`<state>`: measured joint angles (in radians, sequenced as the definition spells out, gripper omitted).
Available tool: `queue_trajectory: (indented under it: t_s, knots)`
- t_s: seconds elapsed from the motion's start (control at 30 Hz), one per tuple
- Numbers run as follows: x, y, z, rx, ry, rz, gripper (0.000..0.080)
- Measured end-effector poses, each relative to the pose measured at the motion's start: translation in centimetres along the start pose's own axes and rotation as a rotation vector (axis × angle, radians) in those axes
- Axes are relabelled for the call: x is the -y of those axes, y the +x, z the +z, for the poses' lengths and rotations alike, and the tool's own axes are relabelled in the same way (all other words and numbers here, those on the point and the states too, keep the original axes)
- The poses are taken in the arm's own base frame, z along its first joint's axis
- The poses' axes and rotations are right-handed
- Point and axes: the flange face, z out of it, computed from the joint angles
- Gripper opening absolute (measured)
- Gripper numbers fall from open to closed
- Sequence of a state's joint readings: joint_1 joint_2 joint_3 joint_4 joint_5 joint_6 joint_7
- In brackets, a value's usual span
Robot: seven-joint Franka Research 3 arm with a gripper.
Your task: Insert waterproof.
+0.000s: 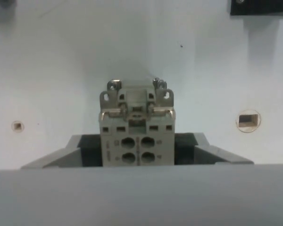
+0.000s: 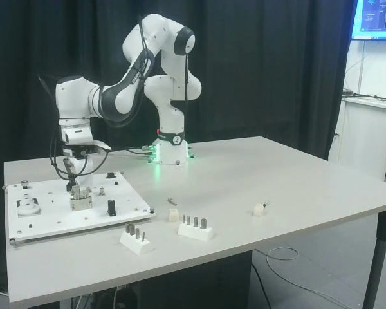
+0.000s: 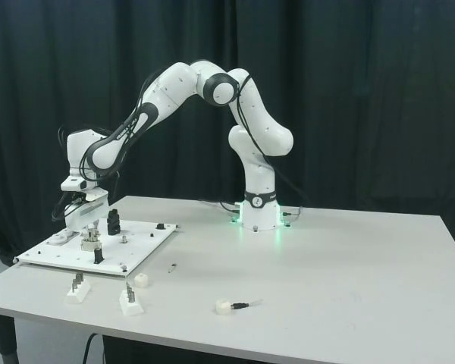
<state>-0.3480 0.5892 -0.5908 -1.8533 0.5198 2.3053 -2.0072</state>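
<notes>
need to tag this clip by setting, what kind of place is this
Most likely a robotics lab or test cell. A white robot arm is bolted on a grey table before black curtains, with a white assembly board of fixtures and small peg blocks laid out.

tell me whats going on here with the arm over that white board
The white Franka arm has its gripper down over a grey connector block on the white board at the table's end. The block, with four round sockets, sits in a black recess. Small pin holders wait on the table nearby.
</notes>
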Motion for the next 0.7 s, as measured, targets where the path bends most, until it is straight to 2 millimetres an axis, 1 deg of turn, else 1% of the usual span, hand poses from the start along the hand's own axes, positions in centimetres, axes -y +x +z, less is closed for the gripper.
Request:
queue_trajectory:
  t_s: [0.33,0.7]
  knots:
    - [-0.02,-0.02,0.01,0.002,0.0,-0.001,0.0312]
    - [-0.17,0.03,0.47,0.009,0.003,-0.001,0.0312]
